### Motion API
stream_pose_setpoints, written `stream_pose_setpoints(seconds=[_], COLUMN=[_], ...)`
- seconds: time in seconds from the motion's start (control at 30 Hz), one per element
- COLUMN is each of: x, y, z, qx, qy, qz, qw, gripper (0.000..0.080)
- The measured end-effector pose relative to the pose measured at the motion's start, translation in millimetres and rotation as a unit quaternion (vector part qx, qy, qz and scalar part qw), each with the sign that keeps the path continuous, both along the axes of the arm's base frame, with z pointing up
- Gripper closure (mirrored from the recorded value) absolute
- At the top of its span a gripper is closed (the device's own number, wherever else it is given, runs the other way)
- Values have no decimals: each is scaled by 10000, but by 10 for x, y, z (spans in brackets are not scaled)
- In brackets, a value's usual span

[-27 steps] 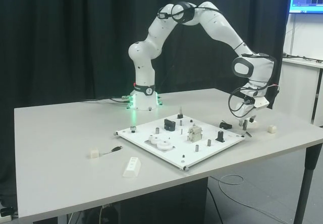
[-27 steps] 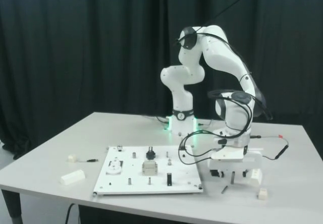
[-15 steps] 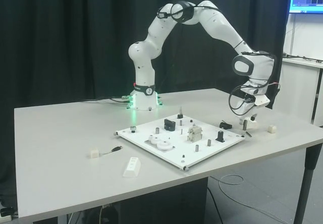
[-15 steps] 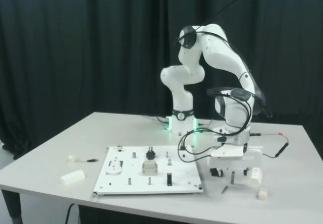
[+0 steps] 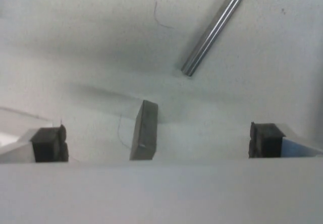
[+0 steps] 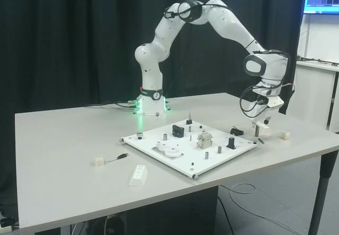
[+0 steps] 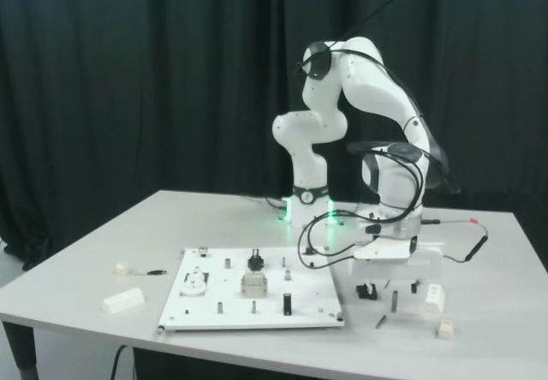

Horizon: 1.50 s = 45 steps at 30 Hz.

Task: Remove square peg 3.

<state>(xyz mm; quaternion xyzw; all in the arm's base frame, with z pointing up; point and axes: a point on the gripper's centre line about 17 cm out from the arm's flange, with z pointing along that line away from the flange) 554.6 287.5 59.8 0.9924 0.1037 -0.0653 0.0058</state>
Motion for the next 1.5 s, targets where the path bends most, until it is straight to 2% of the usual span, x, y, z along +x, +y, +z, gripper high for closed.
stream_pose_setpoints(seconds=[0.33,0.47,0.57,0.9,1.17,1.5], x=[-16,27,112,496,755,923], y=[-73,-146,-259,-931,-1522,-2240], z=[94,151,210,479,691,795], qx=[-39,-69,-120,-464,-570,-726], qy=[76,75,25,-196,-250,-246], qz=[-51,-132,-195,-271,-213,-248], qw=[10000,9999,9997,9984,9978,9967], gripper=[3,3,3,3,3,3])
